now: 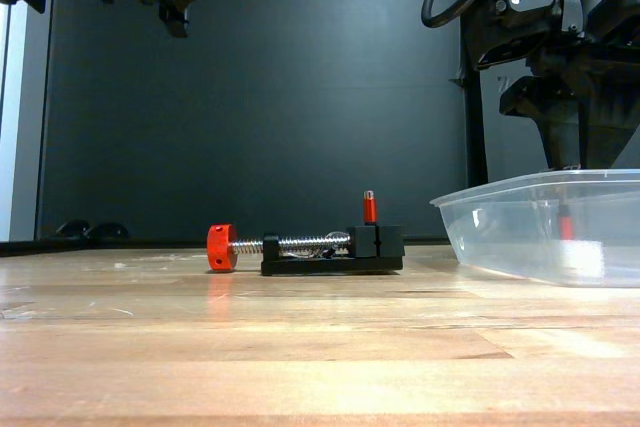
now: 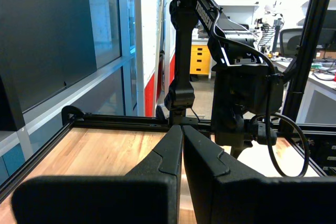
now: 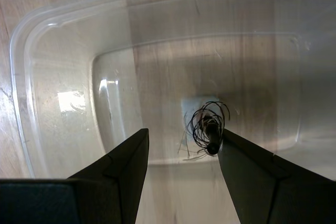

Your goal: Pick the rca connector and install on the hub

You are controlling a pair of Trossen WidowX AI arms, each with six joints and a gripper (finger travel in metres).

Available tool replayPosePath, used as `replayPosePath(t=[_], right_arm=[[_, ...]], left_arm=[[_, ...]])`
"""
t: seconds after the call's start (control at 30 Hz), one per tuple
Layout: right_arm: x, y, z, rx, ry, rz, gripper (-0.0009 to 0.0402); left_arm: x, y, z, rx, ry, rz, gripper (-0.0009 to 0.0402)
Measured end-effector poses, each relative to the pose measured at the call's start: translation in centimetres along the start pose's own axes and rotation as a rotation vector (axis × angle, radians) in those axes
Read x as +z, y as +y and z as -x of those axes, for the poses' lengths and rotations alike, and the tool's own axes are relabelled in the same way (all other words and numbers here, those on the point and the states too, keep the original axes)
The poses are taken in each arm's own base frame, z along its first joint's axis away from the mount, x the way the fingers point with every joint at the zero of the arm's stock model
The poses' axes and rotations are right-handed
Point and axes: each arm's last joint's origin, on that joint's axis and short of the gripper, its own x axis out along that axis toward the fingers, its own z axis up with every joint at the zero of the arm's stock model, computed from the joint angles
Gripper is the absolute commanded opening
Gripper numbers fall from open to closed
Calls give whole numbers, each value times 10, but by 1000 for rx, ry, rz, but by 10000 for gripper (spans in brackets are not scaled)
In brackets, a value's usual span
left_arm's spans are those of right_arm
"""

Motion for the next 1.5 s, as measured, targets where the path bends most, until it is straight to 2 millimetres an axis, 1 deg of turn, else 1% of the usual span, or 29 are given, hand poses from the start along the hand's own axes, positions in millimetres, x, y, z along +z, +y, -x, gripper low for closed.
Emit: replayPosePath(t=[0.73, 0.87, 1.0, 1.5], right_arm=[[2, 0, 0, -16, -27, -2, 177], [2, 0, 0, -21, -29, -3, 172], [2, -1, -1, -41, -36, -2, 153], [3, 0, -1, -38, -43, -3, 54]], left_arm=[[0, 0, 0, 0, 0, 0, 1], [0, 0, 0, 0, 0, 0, 1], [0, 0, 0, 0, 0, 0, 1], [0, 0, 0, 0, 0, 0, 1]])
